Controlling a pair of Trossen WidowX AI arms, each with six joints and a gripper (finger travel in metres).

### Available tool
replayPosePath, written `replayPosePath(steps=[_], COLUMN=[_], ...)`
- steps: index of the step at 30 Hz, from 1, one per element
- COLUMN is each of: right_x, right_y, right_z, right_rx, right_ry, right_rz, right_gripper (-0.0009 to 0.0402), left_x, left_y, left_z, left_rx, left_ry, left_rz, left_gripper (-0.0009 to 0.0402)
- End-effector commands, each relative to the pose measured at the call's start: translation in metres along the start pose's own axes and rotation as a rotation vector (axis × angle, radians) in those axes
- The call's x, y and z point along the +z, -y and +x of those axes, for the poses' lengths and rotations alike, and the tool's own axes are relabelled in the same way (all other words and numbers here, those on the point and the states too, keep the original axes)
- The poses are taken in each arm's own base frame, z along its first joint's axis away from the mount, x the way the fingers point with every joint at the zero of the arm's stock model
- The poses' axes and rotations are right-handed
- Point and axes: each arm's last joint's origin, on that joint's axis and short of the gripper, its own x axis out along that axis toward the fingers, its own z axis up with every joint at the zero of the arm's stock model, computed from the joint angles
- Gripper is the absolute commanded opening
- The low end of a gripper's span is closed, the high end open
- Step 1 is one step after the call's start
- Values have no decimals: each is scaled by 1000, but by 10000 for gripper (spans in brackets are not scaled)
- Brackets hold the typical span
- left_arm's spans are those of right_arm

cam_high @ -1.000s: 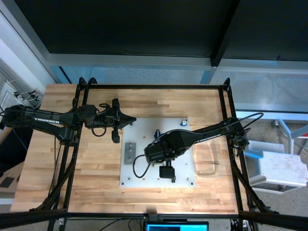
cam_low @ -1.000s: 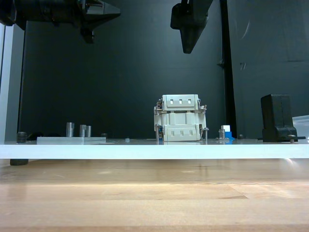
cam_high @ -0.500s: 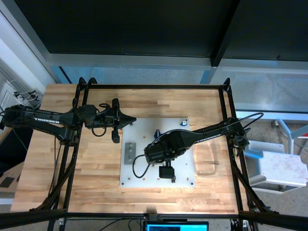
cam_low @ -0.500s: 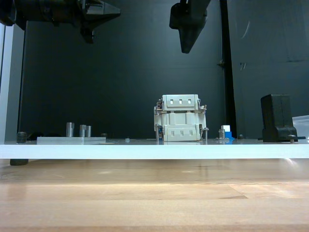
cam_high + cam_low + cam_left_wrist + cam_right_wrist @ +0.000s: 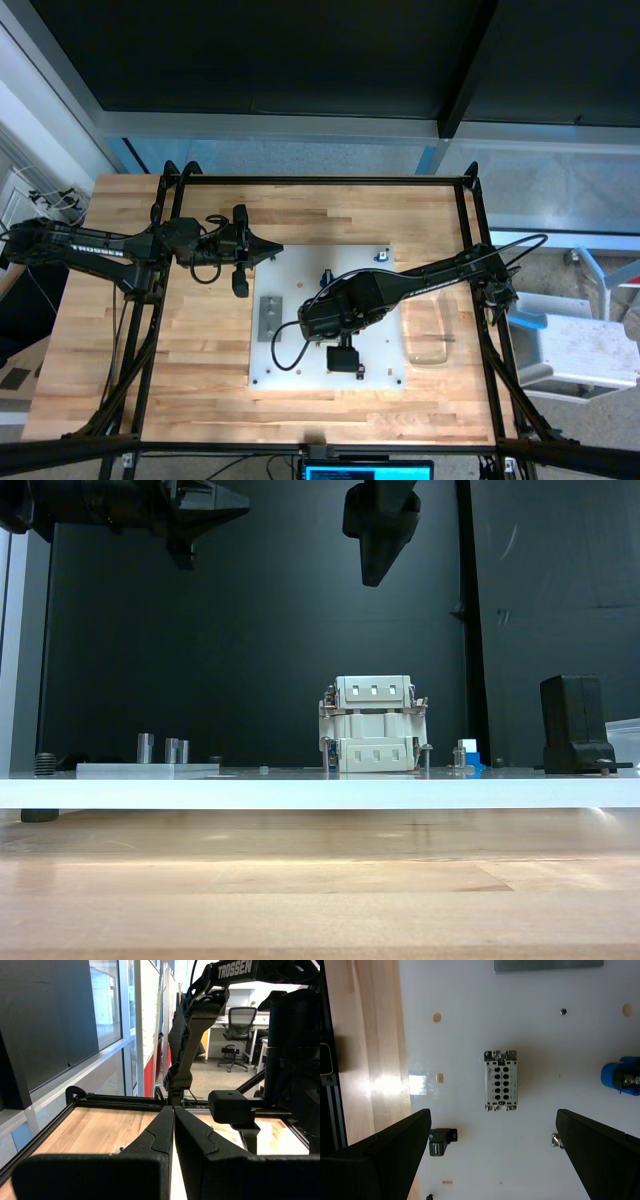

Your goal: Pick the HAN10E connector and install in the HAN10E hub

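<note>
Two arms are working at the wooden table, and only the right one is reaching over the white task board. The right gripper is hanging high above the middle of the board and pointing straight down; its two fingers are spread wide and are holding nothing.

One HAN10E connector is sitting directly on top of the one HAN10E hub; the pair is forming a pale two-tier stack on the board, and in the low view each tier is showing three small slots. The stack is standing upright, well below the right gripper and almost straight under it.

To the right wrist camera the connector is showing its top face, with ten dark pin holes in two rows of five and a metal tab at each end; it is lying between the two open fingers in that view, and the hub beneath it is hidden. One blue plug is standing apart from the stack; one small black block is sitting near it on another side; one grey plate is lying farther off.

The left gripper is hovering off the board, over bare wood by the board's far left corner; it is lying level and pointing inward, its two fingers pressed together along their length and gripping nothing.
</note>
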Motion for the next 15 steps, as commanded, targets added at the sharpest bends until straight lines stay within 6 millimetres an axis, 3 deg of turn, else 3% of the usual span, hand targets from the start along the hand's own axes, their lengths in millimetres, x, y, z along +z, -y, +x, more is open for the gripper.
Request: replayPosePath(steps=[1, 15], right_x=[1, 2], right_y=[0, 0], right_z=[0, 0], right_rx=[3, 5], right_ry=[9, 15], right_rz=[1, 1], right_gripper=[353, 353], left_x=[0, 0], left_y=[0, 0], left_z=[0, 0], left_rx=[0, 0], left_ry=[0, 0], left_rz=[0, 0], left_gripper=[0, 0])
